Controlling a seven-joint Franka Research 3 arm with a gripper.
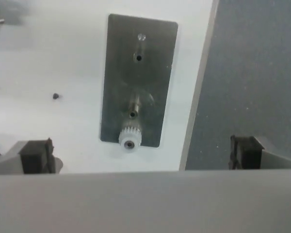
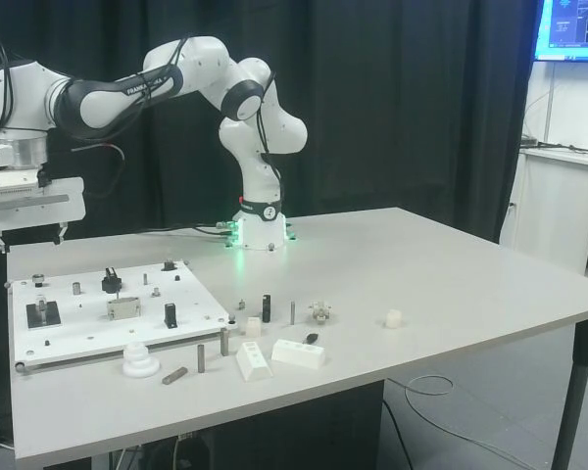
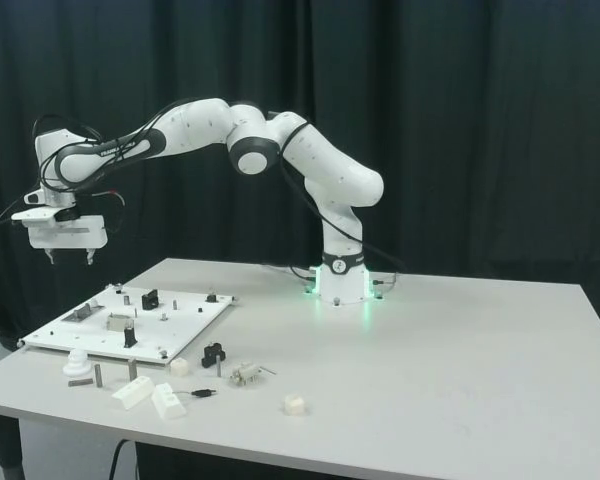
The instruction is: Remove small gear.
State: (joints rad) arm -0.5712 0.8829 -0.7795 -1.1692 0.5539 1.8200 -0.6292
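The small white gear point(image 1: 129, 136) sits on a peg at one end of a grey metal plate point(image 1: 136, 43), which also carries two bare pegs. That plate point(image 2: 41, 315) lies on the white board point(image 2: 191, 318) at the table's left end, and it is also in the second room view as the grey plate point(image 3: 83, 313). My gripper point(image 1: 140, 154) hangs open well above this plate, holding nothing. One black fingertip point(image 1: 36, 156) shows on each side of the gear, far apart. From the room, the gripper point(image 2: 29, 237) point(image 3: 68, 256) is high over the board's left part.
The board also carries black fixtures point(image 2: 170, 314) and a small metal block point(image 2: 122, 308). In front of it lie a large white stepped part point(image 2: 137, 360), pins, white blocks point(image 2: 296, 352) and a small white cube point(image 2: 395, 317). The board's edge point(image 1: 196, 97) borders the grey table.
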